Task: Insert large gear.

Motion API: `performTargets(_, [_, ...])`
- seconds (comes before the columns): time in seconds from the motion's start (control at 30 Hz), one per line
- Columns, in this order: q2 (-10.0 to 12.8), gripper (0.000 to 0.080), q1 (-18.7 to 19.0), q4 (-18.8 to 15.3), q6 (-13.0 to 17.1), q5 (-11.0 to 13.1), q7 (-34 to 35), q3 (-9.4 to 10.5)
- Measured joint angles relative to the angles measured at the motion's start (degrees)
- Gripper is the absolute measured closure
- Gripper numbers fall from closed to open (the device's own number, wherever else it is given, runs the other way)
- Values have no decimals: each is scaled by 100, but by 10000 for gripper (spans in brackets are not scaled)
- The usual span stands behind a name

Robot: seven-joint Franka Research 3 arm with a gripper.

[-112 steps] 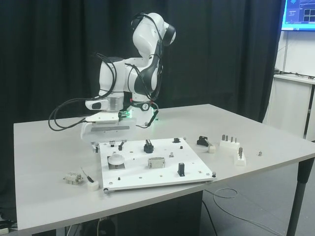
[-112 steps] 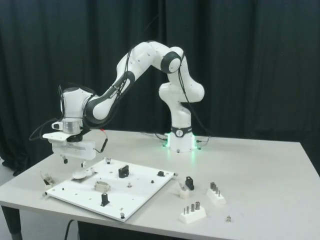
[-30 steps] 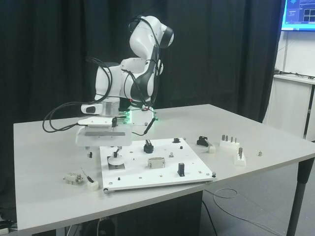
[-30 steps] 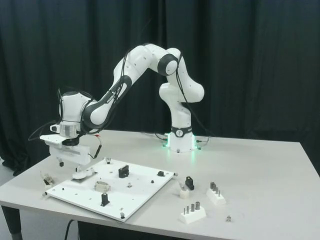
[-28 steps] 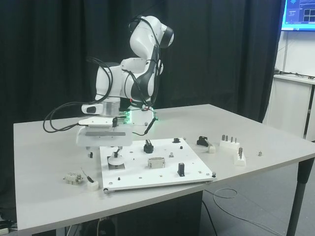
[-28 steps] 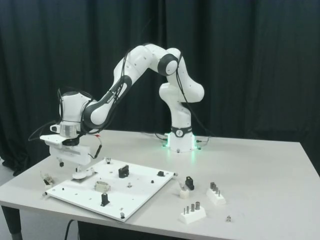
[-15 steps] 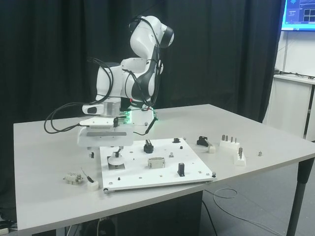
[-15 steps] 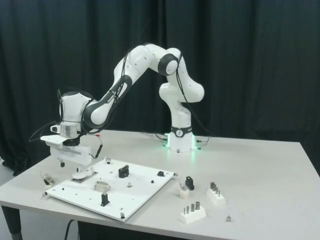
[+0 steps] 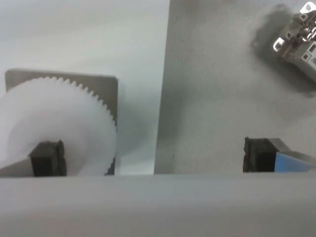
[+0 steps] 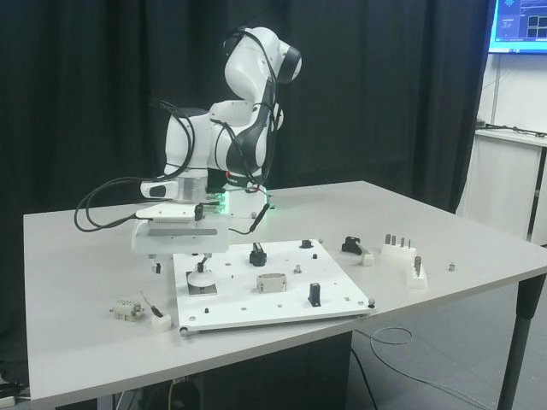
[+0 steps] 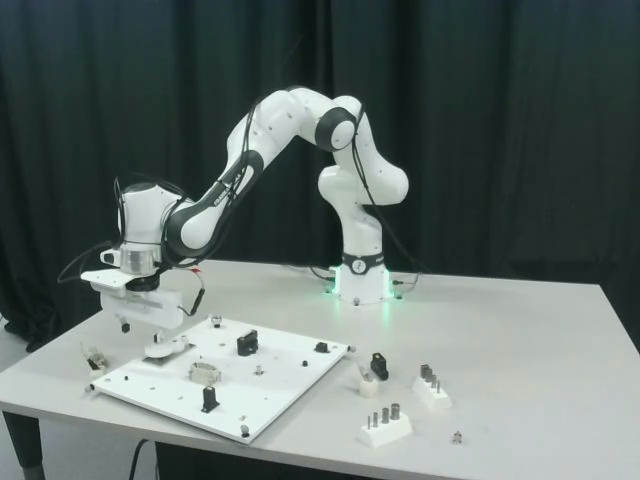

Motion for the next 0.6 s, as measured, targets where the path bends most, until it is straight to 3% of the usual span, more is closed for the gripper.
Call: performTargets(0.6, [30, 3, -9, 0, 179, 0, 0, 6])
